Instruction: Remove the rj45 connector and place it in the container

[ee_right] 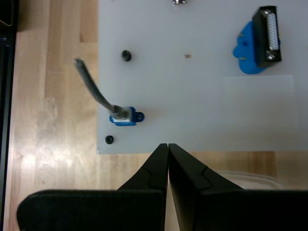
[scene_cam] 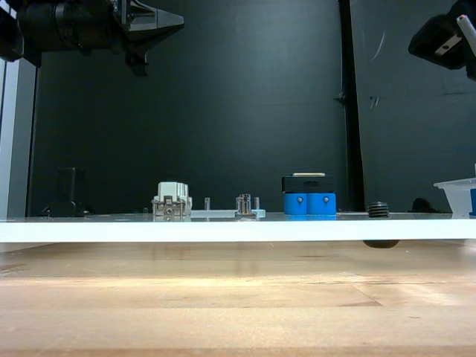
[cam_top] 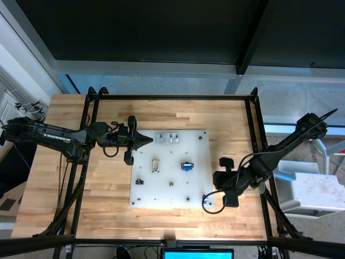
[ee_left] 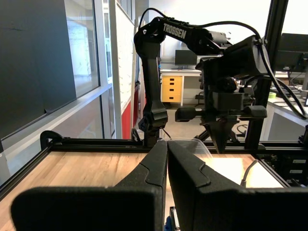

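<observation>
Because the rj45 connector (ee_right: pixel 122 115) sits plugged into its small blue holder (ee_right: pixel 137 117) at the 5 o'clock corner of the white board (cam_top: pixel 161 189) in the high view, the coming move favours the right arm. The right gripper (ee_right: pixel 167 146) hangs above that same corner with its jaws pressed together, and the plug is just off its tips. Seen from above, the connector lies at about 7 o'clock from that gripper and close by. The left gripper (cam_top: pixel 151 139), jaws likewise closed, hovers high over the board's 11 o'clock corner, well apart from it. The plug's long axis appears to run along the board's 12-to-6 line. Its stub of grey cable (ee_right: pixel 94 86) leaves the near end and slants out past the board's edge over the wooden table (cam_top: pixel 108 216). I judge that the jaws must open and straddle the plug across its short sides before drawing it out along that axis. The container (ee_right: pixel 250 178) lies just beside the board's right edge, at about 2 o'clock from the connector, so the carry looks short.
</observation>
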Motion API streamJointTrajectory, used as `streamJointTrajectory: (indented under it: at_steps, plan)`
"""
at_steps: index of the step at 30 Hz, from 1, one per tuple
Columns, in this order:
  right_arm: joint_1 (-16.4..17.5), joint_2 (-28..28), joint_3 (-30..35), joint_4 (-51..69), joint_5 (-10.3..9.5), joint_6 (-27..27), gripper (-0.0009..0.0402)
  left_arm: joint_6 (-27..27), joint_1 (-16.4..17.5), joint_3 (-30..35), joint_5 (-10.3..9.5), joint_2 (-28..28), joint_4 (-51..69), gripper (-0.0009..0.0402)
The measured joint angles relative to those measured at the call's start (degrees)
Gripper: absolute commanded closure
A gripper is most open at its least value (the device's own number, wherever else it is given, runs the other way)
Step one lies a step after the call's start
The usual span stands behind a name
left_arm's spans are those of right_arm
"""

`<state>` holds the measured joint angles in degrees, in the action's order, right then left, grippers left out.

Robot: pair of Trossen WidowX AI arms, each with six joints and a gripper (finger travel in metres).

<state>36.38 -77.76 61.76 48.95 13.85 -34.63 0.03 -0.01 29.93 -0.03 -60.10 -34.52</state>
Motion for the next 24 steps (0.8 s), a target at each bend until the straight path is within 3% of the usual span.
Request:
streamJointTrajectory:
  at_steps: [8,18,21,24]
  plan:
    - [1.64,-4.26,3.98,0.66,-1.22,-0.76,0.0381,-0.02,0.0,0.02,-0.02,0.0,0.0,0.0393]
    - [2.29,-7.39,5.35,0.72,-1.38,-1.22,0.0254,-0.02,0.0,0.02,0.0,0.0,0.0,0.0393]
    - [2.38,-7.56,4.42,-0.59,-0.04,-1.22,0.022,-0.02,0.0,0.0,-0.02,0.0,0.02,0.0393]
    - [2.47,-7.58,3.23,-2.69,0.09,-1.22,0.0196,0.0,0.0,0.02,-0.02,0.0,0.0,0.0393]
